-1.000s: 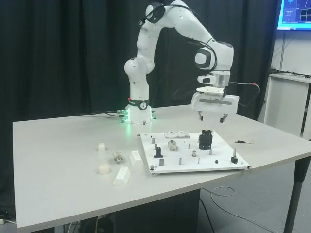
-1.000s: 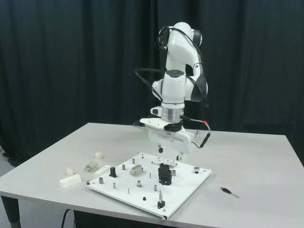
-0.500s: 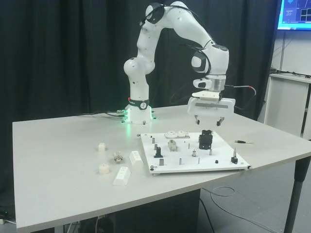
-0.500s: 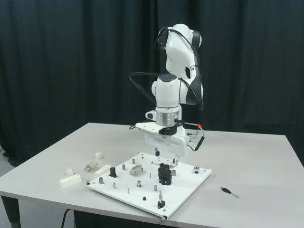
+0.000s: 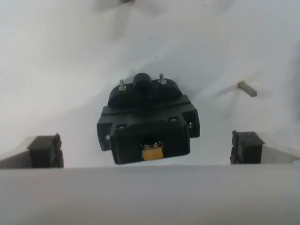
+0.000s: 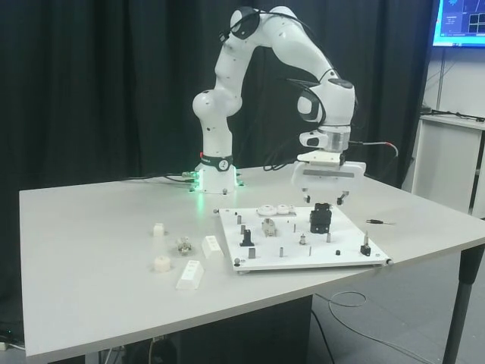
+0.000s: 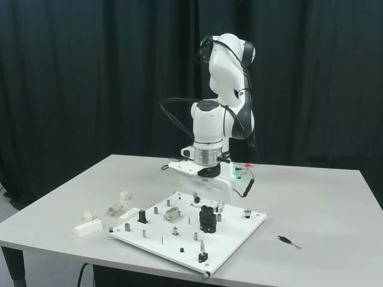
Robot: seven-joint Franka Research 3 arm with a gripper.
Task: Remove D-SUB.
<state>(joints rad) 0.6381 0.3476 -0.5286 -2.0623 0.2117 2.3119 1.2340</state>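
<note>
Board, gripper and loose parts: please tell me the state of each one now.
gripper: open, empty, above the black connector
black connector: standing on the board, not gripped
white board: flat on the table
white blocks: lying loose on the grey table, off the board

The pincer hangs spread wide above the black D-SUB block, open air on both flanks of the block. One small peg stands off to one side on the white board, clear of it. Beyond the board, bare grey worktop lies open.
</note>
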